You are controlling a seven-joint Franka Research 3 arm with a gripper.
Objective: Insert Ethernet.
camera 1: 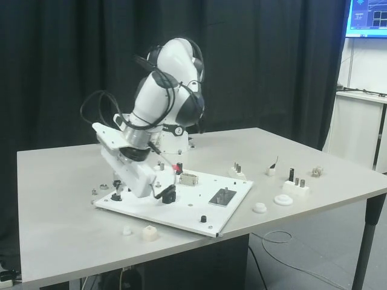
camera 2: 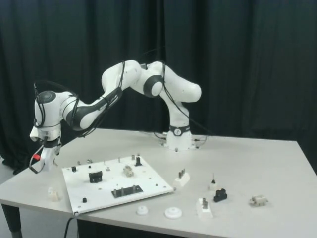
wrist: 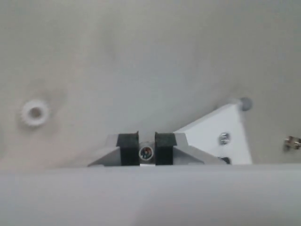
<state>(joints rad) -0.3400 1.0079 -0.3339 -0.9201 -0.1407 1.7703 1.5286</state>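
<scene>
In the wrist view my gripper [wrist: 145, 141] is shut on a small plug [wrist: 146, 152], whose round end shows between the two black fingers [wrist: 127, 148]. The second room view puts the gripper [camera 2: 43, 161] just off the left corner of the white board [camera 2: 148, 181], hanging above the grey table. In the first room view the gripper [camera 1: 167, 194] appears in front of the board [camera 1: 236, 199]. A corner of the board [wrist: 221, 129] with a screw lies beside the fingers. A small grey metal block [camera 2: 128, 171] stands on the board, and I cannot tell if it is the socket.
A white gear [wrist: 34, 113] lies on the table near the gripper. Two small white pieces [camera 1: 149, 232] sit off the board's near corner. The board carries a black block [camera 2: 95, 176] and pegs. White discs [camera 2: 173, 213] and small fixtures [camera 2: 220, 195] lie right of the board.
</scene>
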